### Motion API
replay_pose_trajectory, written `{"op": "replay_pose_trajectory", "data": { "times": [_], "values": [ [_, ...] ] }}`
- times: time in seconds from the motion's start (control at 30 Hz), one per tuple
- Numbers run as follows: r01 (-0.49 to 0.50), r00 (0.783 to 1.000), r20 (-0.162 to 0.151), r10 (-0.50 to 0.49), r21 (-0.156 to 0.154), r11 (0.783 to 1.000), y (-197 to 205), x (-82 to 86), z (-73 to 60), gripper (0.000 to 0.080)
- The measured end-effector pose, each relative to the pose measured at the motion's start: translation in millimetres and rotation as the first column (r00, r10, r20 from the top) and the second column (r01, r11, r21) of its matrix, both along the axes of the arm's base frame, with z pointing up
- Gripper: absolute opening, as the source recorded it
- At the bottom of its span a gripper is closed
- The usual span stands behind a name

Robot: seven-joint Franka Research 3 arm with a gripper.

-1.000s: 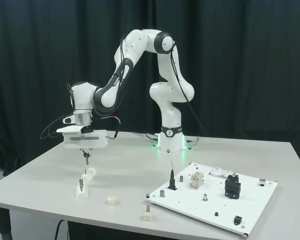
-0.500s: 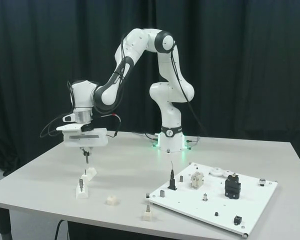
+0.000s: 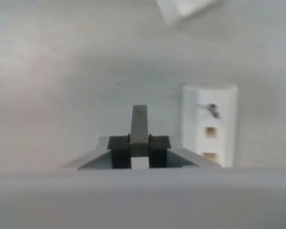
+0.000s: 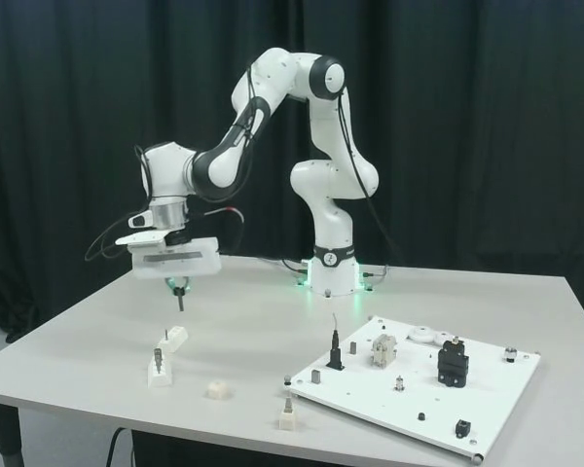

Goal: Insert square peg 2.

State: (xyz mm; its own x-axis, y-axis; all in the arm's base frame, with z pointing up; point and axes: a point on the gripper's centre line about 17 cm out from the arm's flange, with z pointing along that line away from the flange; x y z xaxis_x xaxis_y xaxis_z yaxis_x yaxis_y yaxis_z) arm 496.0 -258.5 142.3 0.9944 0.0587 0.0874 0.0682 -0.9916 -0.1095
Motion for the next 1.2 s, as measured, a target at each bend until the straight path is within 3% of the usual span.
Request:
{"op": "replay_pose_trajectory", "data": {
  "times": [0.47, 1.2],
  "values": [
    [0.038, 0.999, 0.009, -0.039, 0.049, 0.998, 91, 43.3, 37.4, 0.0075],
    [0.113, 0.993, 0.01, -0.115, 0.08, 0.99, 262, 98.5, 59.1, 0.0075]
  ]
}}
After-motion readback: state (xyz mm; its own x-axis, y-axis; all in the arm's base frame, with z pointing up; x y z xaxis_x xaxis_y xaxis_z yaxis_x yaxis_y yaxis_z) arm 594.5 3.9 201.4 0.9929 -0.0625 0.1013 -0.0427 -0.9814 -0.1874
